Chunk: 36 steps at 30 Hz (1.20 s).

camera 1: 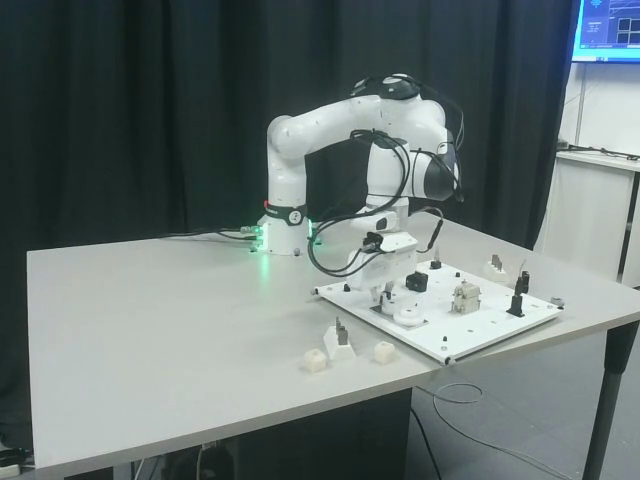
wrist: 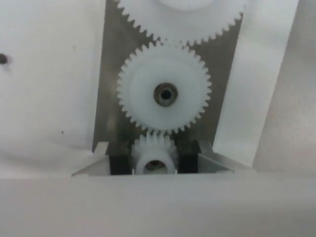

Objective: Insert small gear.

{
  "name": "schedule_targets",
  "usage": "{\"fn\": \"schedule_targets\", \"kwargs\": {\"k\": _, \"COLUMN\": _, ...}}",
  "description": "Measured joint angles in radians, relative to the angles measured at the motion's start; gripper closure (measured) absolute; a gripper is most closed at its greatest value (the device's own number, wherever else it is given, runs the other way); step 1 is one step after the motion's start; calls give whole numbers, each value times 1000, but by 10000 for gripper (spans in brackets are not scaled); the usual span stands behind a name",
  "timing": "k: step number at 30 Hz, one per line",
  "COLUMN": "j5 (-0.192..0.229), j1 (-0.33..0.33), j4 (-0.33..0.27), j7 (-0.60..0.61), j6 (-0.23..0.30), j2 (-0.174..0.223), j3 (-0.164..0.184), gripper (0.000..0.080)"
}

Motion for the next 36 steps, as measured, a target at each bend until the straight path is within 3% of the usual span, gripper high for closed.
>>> {"fn": "schedule_targets", "kwargs": {"k": 19, "j5": 0, "j1": -5, "j4": 3, "j7": -283, "j6": -6, "j2": 0, "j3": 0, "gripper": 606}}
{"fn": "schedule_targets", "kwargs": {"k": 23, "j5": 3, "j1": -7, "j4": 3, "j7": -267, "j6": -9, "j2": 0, "j3": 0, "gripper": 606}}
{"fn": "schedule_targets", "kwargs": {"k": 31, "j5": 14, "j1": -13, "j4": 2, "j7": -65, "j6": -15, "j2": 0, "j3": 3, "gripper": 606}}
{"fn": "schedule_targets", "kwargs": {"k": 36, "j5": 14, "j1": -13, "j4": 2, "j7": -20, "j6": -14, "j2": 0, "j3": 3, "gripper": 606}}
